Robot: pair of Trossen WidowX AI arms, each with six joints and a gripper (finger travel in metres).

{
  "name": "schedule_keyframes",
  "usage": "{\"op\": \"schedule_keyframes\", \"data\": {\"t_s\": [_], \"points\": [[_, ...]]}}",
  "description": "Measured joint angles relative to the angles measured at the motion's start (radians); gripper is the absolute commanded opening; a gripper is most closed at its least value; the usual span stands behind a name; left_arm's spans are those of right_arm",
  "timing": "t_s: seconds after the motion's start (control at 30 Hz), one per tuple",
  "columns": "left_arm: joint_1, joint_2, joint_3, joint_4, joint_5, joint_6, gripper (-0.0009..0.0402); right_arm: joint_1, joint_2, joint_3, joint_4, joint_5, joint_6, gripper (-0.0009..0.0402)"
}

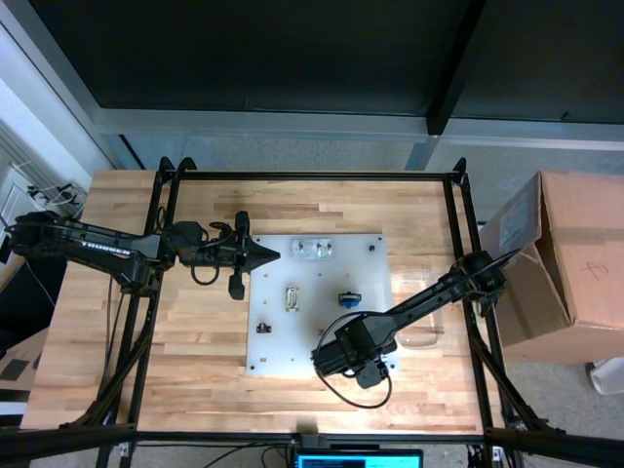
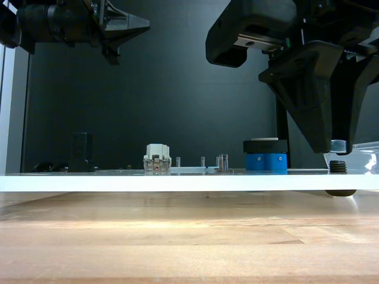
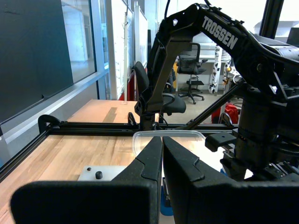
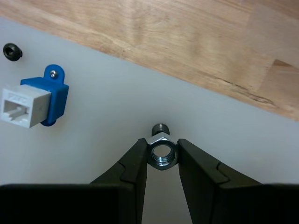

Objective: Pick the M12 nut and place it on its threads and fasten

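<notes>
Right gripper (image 4: 162,145) is clamping the silver nut (image 4: 162,156) between its fingertips. It is hovering just above the black stud (image 2: 338,167) near the near right edge of the white board (image 1: 292,341), and the nut is hanging clear of the stud. Left gripper (image 3: 162,145), fingers pressed together and holding nothing, is hovering high over the board's far left corner.

The M12 nut (image 4: 162,155) is gripped by the right gripper (image 2: 333,144) just above the black stud (image 2: 338,167), with a small gap left between them. The spot is flanked by the blue connector block (image 2: 266,161) and the clear tray (image 2: 368,155). The left gripper (image 1: 261,255), fingers together, is seen high over the white board (image 1: 292,341), well apart.
</notes>
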State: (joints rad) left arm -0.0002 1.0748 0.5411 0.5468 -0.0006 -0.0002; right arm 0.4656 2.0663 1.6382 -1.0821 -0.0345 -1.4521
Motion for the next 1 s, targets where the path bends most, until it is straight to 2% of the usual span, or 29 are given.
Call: {"op": "schedule_keyframes", "data": {"t_s": [1.0], "points": [[0.0, 0.0, 0.0, 0.0, 0.0, 0.0, 0.0, 0.004, 0.005, -0.036, 0.044, 0.001, 0.026, 0.0007]]}}
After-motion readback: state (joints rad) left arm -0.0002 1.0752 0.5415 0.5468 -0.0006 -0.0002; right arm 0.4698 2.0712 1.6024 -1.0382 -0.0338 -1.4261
